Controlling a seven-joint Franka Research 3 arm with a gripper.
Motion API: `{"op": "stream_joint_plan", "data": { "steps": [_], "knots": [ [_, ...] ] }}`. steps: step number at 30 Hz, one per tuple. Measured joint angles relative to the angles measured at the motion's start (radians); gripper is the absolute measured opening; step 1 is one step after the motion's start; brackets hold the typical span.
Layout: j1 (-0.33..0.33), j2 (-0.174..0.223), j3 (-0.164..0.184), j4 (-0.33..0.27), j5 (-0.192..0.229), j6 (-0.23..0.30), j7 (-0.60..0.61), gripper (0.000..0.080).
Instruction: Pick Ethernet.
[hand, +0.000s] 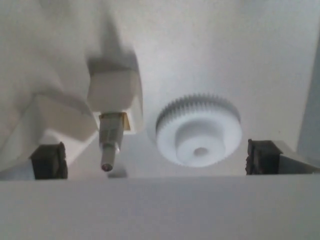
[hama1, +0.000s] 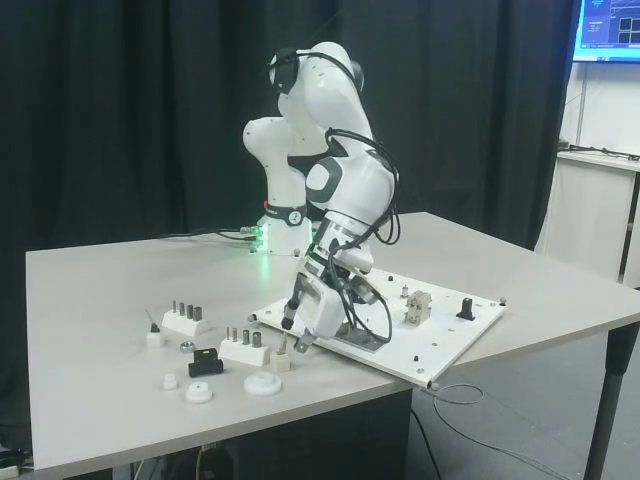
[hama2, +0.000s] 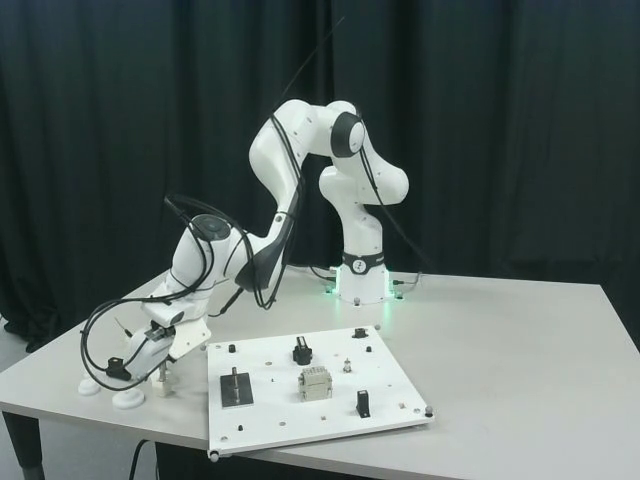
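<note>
- Approach step: hand (hand: 150, 160) spread wide, low over surface (hama1: 90, 290), empty.
- Plug (hand: 114, 107) and gear (hand: 199, 131) both between fingers.
- Next: centre on plug alone, descend, pinch.

Two distant room views share the table (hama1: 100, 290); wrist view looks down closely.

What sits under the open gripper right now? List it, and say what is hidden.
Under the gripper the wrist view shows a white connector block with its metal plug, and beside it a white gear on the grey table. The gripper body covers the table nearest the camera.
</note>
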Motion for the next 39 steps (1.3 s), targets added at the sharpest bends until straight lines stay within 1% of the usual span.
{"op": "stream_joint_plan", "data": {
  "steps": [21,27,39],
  "knots": [
    [-0.025,0.033,0.002,-0.005,-0.004,-0.010,0.000,0.0800],
    [-0.025,0.034,0.004,-0.011,-0.004,-0.012,0.000,0.0800],
    [-0.025,0.029,0.015,-0.011,-0.004,-0.040,0.000,0.0800]
  ]
}}
